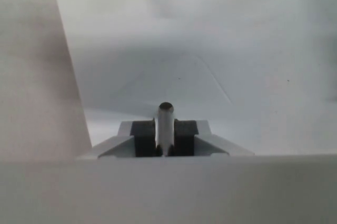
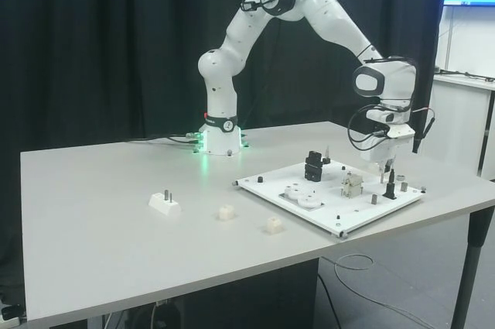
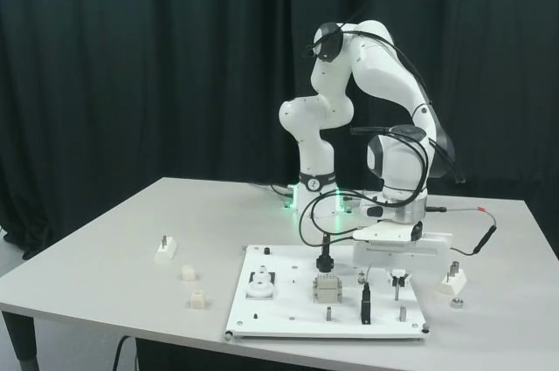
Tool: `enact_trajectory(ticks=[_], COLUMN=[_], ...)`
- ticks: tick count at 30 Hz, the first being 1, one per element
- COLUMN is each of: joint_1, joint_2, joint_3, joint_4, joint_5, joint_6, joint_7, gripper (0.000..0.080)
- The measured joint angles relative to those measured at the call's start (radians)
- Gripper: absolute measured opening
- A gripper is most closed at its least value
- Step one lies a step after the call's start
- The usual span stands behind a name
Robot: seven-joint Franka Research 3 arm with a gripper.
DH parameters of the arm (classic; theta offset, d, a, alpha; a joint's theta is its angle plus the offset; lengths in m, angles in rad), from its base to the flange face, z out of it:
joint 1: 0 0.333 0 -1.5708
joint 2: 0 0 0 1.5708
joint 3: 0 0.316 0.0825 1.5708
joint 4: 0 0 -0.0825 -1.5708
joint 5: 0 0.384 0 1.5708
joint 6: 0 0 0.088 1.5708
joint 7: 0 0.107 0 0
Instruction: Insert round peg 2.
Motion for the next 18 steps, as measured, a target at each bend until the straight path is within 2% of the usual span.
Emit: enact_trajectory(ticks=[18], joint_1=[-0.002], joint_2=[0.013], joint_3=[0.0], joint_4=[0.014], joint_5=[0.003], joint_6=[0.0], joint_7=[0.02], gripper=[0.0068])
